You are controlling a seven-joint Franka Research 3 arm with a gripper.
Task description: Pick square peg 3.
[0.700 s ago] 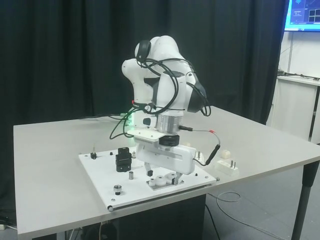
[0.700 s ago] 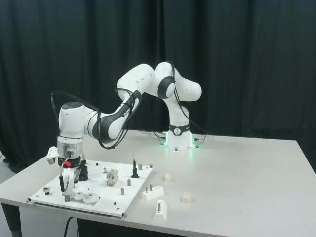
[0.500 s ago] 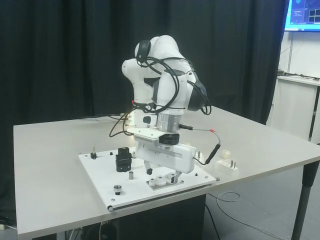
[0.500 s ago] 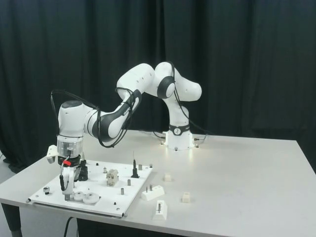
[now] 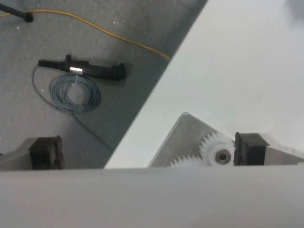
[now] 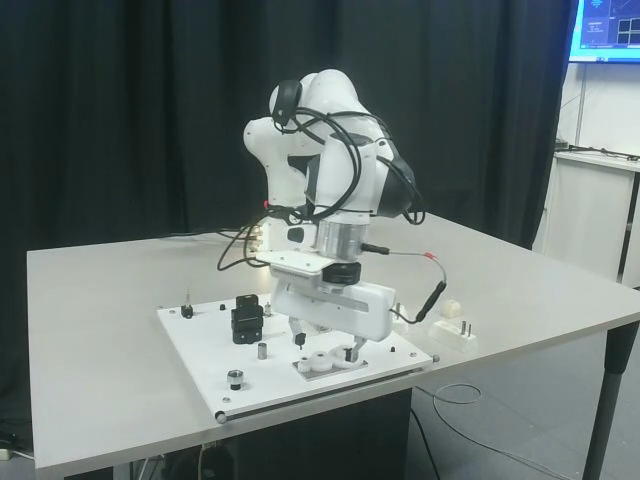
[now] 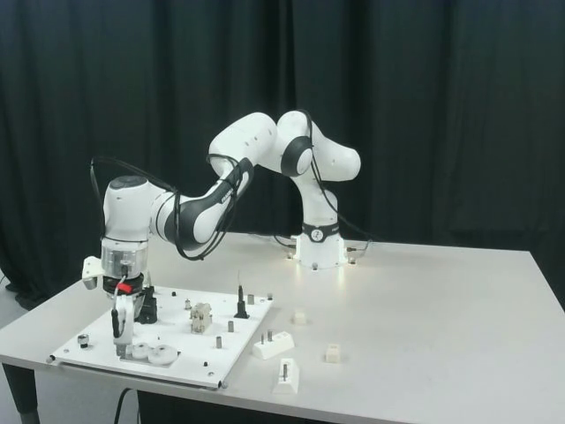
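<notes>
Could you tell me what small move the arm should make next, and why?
Probably carry the tool off the white gears toward the pegs further in on the board. It hovers open and empty above the gears at the board's corner, no peg between its fingers. Which is square peg 3, I cannot tell.

Two black fingertips [image 5: 250, 148] spread wide apart. Two meshed white gears [image 5: 214, 151] on a grey plate [image 5: 183, 137] beside one fingertip. Coiled cable [image 5: 75, 91] with black plug [image 5: 83, 70] on the floor.
</notes>
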